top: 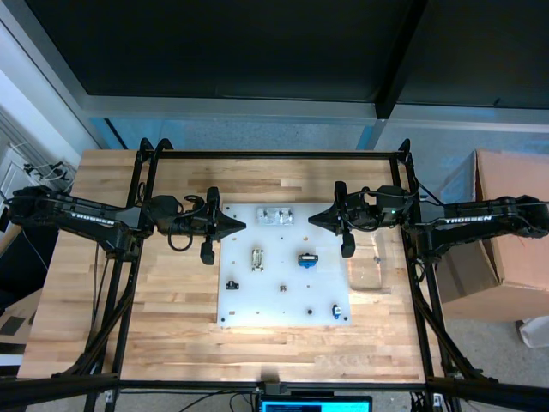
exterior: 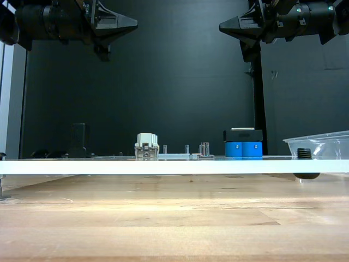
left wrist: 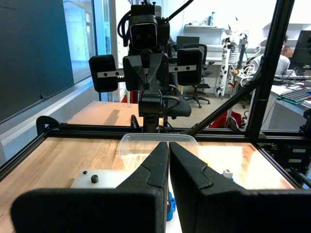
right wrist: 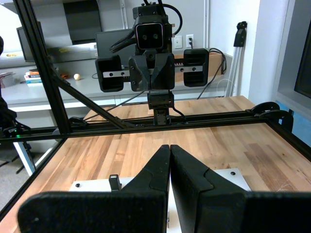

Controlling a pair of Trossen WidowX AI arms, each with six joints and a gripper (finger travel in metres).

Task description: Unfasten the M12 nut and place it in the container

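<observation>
Board [top: 257,300] white, mid-frame. Left gripper [top: 242,226] above board's upper left, fingers pressed together, empty. Right gripper [top: 311,218] above upper right, likewise. Container [top: 382,279] beside board's right edge. Stud [exterior: 304,153] bare, ribs showing. Nut [top: 376,255] lying free inside container.

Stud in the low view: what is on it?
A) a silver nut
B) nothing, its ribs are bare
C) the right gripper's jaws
B: the stud shows bare ribs; the left gripper and right gripper hang shut and empty high above the board; where the nut lies I cannot tell.
</observation>
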